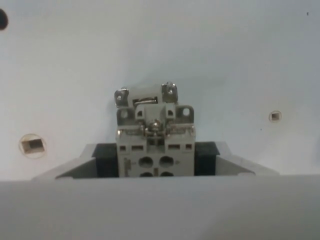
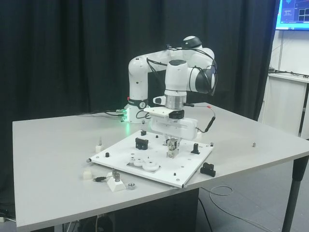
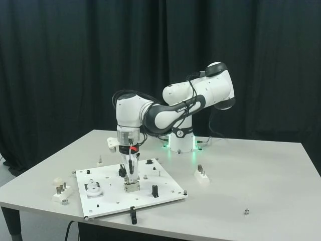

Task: Insert waterproof.

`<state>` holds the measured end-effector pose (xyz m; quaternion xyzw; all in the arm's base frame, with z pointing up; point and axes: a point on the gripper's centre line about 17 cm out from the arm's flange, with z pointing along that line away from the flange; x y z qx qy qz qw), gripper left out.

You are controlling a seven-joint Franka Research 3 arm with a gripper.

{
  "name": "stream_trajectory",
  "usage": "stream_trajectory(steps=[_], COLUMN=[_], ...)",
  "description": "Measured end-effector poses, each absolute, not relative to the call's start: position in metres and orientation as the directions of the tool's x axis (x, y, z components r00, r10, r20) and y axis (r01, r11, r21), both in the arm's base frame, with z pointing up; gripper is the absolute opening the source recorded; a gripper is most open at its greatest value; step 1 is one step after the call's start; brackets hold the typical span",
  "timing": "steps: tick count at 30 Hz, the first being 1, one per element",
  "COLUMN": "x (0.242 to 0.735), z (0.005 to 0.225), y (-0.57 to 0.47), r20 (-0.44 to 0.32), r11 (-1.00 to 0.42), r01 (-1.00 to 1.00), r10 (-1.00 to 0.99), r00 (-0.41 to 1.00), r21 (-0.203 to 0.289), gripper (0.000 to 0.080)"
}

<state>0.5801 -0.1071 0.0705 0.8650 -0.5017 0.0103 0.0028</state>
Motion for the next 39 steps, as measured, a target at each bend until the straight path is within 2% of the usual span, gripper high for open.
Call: stream_trajectory(steps=[7, 29, 39], x=[0.5808, 0.584, 0.583], z=[0.0706, 0.0706, 0.071], y=[-0.1077, -0.1068, -0.1072], r20=[0.021, 0.02, 0.024], r11=[-0.536, -0.51, -0.518], r01=[-0.844, -0.86, -0.855], r10=[-0.844, -0.86, -0.855], r00=[0.536, 0.51, 0.518], r21=[-0.007, -0.01, 0.011], gripper=[0.031, 0.031, 0.031])
